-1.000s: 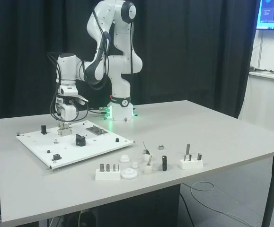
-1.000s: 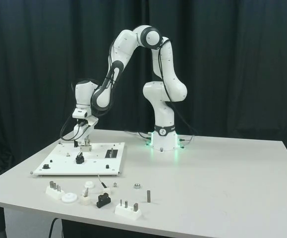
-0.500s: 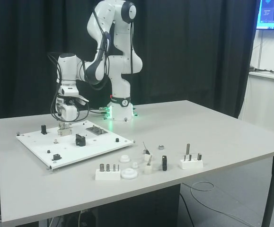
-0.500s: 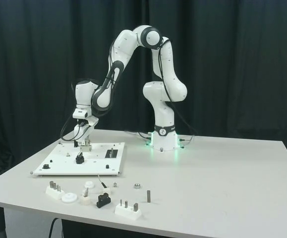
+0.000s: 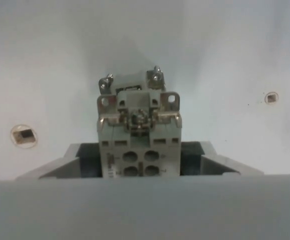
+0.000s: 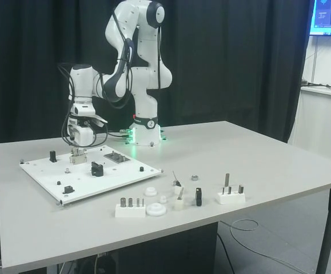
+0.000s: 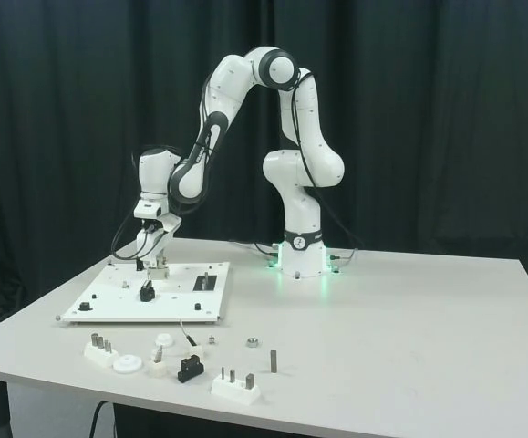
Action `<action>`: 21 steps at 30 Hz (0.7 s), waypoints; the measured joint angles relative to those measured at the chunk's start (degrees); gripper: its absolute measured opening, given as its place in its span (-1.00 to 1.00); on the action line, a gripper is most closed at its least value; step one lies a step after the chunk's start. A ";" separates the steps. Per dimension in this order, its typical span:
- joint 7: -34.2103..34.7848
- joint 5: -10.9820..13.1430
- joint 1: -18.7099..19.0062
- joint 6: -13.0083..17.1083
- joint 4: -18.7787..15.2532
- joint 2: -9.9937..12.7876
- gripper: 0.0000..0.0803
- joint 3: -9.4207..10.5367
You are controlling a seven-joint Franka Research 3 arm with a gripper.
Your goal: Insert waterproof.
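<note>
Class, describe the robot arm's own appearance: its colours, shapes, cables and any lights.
The arm has rounded white segments with black bands at the joints. Black cables loop beside the wrist, above the gripper. A green light glows around its base, which stands on the grey table.

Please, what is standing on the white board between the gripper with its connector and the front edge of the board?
In the first room view, a small black block stands on the white board in front of the gripper and the connector.
</note>
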 joint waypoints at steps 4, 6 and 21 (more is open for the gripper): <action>-0.15 0.00 0.03 0.15 -0.05 0.00 -0.22 0.00; -0.31 0.00 0.03 0.24 -0.09 -0.01 -0.22 0.00; -0.90 0.00 0.03 0.48 -0.18 -0.05 -0.22 0.00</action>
